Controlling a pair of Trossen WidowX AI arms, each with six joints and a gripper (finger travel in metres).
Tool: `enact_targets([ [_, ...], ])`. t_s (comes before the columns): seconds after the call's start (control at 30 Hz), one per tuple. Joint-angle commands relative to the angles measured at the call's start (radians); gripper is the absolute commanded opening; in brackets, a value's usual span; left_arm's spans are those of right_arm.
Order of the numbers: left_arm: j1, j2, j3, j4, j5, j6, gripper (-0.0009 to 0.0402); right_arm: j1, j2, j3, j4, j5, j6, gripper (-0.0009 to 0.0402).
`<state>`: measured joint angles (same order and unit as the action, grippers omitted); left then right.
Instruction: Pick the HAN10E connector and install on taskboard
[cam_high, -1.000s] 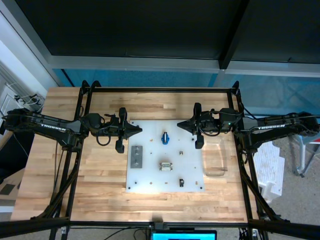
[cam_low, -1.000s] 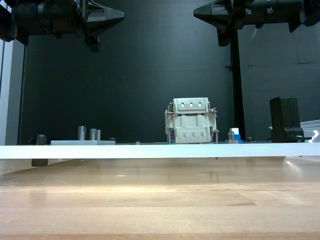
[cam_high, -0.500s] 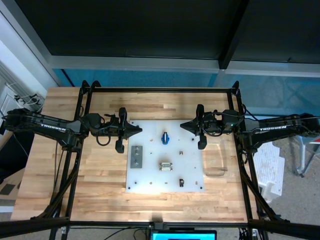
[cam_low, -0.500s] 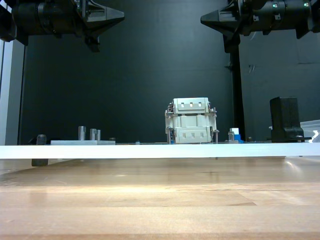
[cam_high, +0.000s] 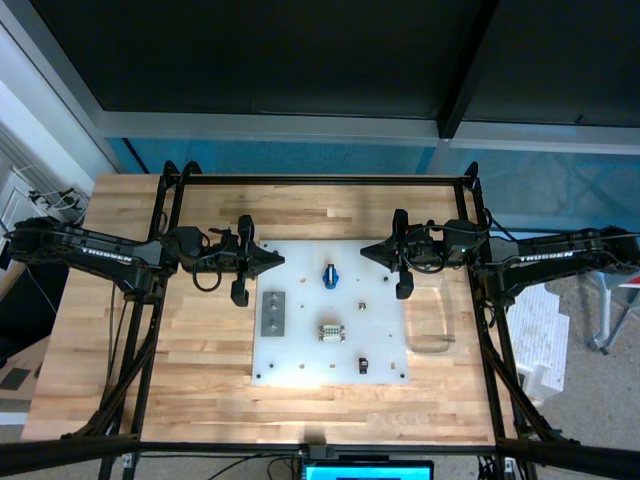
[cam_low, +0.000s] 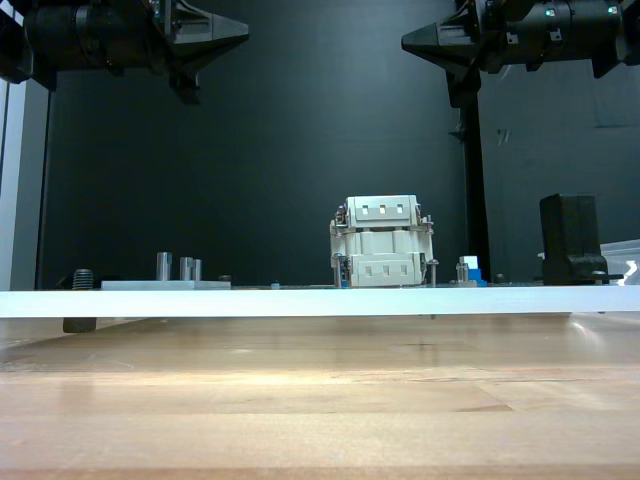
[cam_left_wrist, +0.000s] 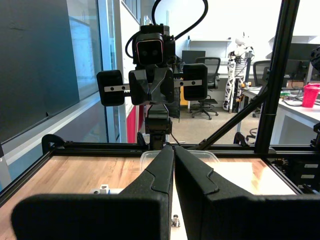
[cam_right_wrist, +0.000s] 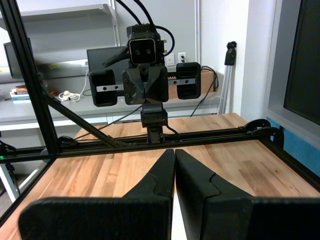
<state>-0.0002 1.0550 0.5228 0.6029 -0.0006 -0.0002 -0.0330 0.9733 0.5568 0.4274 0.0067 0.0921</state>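
My left gripper (cam_high: 279, 259) hangs in the air over the far left corner of the taskboard (cam_high: 300, 375), pointing inward. Its fingers (cam_left_wrist: 155, 175) are pressed together with nothing between them. My right gripper (cam_high: 366, 250) hangs over the far edge of the board, towards the far right corner, and points back at the left one. Its fingers (cam_right_wrist: 157, 177) are also together and hold nothing. From table height both grippers show high above everything on the board, the left one (cam_low: 243, 34) and the right one (cam_low: 406, 42) well apart. Each wrist camera looks straight across at the other arm.

The HAN10E connector (cam_high: 332, 331) is on the taskboard, a little to the near side of its middle, and neither gripper touches it. In the low view it is the pale upper block (cam_low: 380, 211) seated upright on the beige socket (cam_low: 382, 266).

The blue knob (cam_high: 330, 274) stands on the board towards its far edge. The grey metal block (cam_high: 272, 312) lies along the board's left edge, with short posts rising from it (cam_low: 165, 266). A small black part (cam_high: 363, 364) stands near the board's near right corner. The clear plastic tray (cam_high: 430, 318) rests on the bench (cam_high: 170, 370) just beside the board's right edge.
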Motion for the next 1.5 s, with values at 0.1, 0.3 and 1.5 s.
enact_targets([
  [0.1,0.000,0.000,0.000,0.000,0.000,0.000,0.0001,0.001,0.001,0.001,0.001,0.000,0.000,0.0000],
  [0.3,0.000,0.000,0.000,0.000,0.000,0.000,0.0001,0.001,0.001,0.001,0.004,0.000,0.000,0.0000],
  [1.5,0.000,0.000,0.000,0.000,0.000,0.000,0.0001,0.000,0.001,0.001,-0.026,0.000,0.000,0.0000],
])
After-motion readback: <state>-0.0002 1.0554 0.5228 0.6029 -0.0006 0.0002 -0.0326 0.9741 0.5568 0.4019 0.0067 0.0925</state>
